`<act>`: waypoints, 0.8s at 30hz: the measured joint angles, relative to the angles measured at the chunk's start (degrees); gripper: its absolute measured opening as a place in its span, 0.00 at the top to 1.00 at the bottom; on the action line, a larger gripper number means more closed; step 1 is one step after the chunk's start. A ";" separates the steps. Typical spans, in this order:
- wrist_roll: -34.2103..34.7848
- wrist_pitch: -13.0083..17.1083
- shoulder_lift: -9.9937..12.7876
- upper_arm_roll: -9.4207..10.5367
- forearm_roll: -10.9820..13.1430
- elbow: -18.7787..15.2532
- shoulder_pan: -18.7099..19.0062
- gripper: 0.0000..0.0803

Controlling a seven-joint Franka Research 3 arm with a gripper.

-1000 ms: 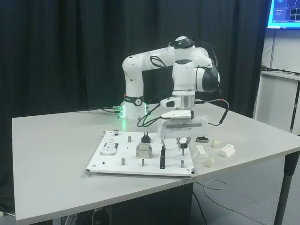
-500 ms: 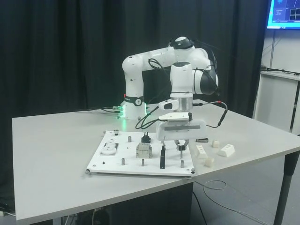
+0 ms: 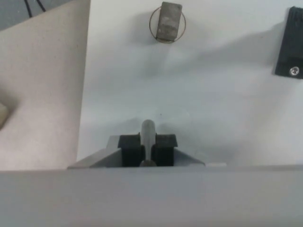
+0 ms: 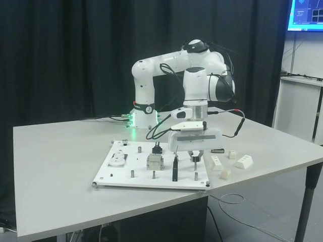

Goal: Insert round peg 2.

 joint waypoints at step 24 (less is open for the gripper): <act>-0.96 -0.75 0.07 0.36 -0.56 -1.33 0.57 0.92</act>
